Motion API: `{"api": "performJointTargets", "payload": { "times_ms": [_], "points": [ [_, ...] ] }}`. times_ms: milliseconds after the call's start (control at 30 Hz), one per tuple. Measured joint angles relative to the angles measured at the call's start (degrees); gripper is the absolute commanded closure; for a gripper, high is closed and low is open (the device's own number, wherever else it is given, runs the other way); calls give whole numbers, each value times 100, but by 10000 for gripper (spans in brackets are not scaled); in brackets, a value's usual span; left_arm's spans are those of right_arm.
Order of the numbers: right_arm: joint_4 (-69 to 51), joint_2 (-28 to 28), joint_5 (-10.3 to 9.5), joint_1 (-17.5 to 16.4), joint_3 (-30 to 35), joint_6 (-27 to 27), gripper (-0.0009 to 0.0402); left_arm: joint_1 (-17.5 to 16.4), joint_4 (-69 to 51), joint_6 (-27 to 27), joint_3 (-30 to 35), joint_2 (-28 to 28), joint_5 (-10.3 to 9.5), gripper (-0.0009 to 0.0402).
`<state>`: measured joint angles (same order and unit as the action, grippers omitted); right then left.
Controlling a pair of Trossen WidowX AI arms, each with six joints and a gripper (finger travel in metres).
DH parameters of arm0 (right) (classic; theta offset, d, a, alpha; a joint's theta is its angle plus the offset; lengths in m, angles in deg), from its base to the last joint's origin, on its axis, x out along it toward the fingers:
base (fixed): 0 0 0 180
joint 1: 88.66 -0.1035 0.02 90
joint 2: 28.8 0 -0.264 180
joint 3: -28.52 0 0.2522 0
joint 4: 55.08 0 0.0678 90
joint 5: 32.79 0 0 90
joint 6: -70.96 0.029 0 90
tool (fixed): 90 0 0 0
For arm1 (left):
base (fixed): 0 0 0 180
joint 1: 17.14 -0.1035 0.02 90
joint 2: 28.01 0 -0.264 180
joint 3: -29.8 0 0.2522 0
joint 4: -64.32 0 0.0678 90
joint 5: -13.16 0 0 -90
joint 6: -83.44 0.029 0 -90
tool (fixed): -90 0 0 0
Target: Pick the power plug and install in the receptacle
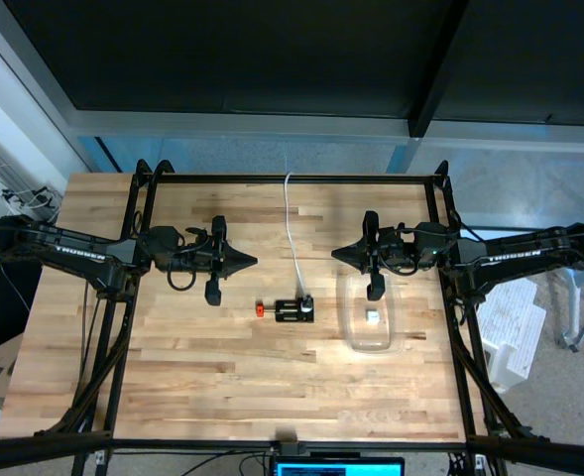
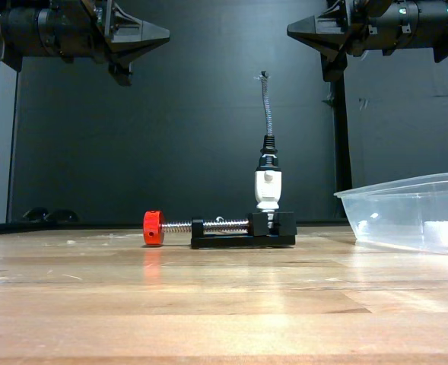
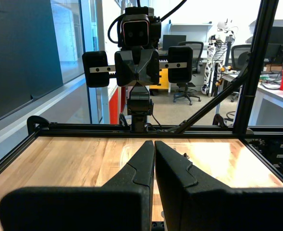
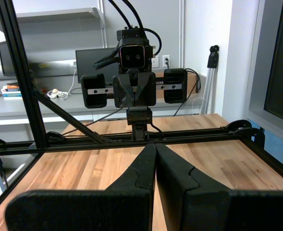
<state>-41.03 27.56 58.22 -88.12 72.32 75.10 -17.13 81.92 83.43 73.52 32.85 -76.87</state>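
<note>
The left pincer (image 1: 250, 261) is held high over the left half of the worktop (image 1: 173, 367). Its two fingers (image 3: 141, 163) are pressed together to a point. Nothing is held in it and nothing is touched by it. The right pincer (image 1: 337, 255) is held just as high on the other side, pointing back at the left one. It is pressed together too, and it is empty. A wide gap is left between the two tips.

Below that gap, on the middle of the worktop, the receptacle (image 2: 267, 186) is found. It is a small white piece stood upright and clamped in a black vise (image 2: 243, 232) with an orange-red knob (image 2: 154, 227). A long thin white cord (image 1: 293, 228) is seen running from it to the far edge.

Near the right pincer, a clear tray (image 1: 354, 337) is laid on the worktop. A tiny white cube (image 1: 372, 315) is seen inside it. The power plug cannot be made out in any view, so it cannot be said where it lies.

A plug like that is likely to be hard and very light. It could easily be knocked away or twisted when squeezed. It is best taken by its two flat sides, with the end that goes into the receptacle left free. A pincer would have to be spread a little first, since both are closed now.
</note>
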Motion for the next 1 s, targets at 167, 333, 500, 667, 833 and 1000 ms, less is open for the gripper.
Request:
{"api": "performJointTargets", "payload": {
  "times_ms": [167,333,500,667,833,1000],
  "points": [
    [-79,0,0,0,0,-2,393,0,0,0,0,0,-2,393],
    [-142,0,0,2,0,-4,393,0,0,0,0,0,-2,393],
    [-142,0,0,2,0,-9,393,0,0,0,0,0,-2,393],
    [-142,0,-2,2,0,-15,393,0,0,0,-2,0,-2,393],
    [-142,0,-2,2,0,-15,393,0,0,0,0,0,-2,393],
    [-142,0,-4,2,0,-13,393,0,0,0,0,0,-2,393]
  ]
}}
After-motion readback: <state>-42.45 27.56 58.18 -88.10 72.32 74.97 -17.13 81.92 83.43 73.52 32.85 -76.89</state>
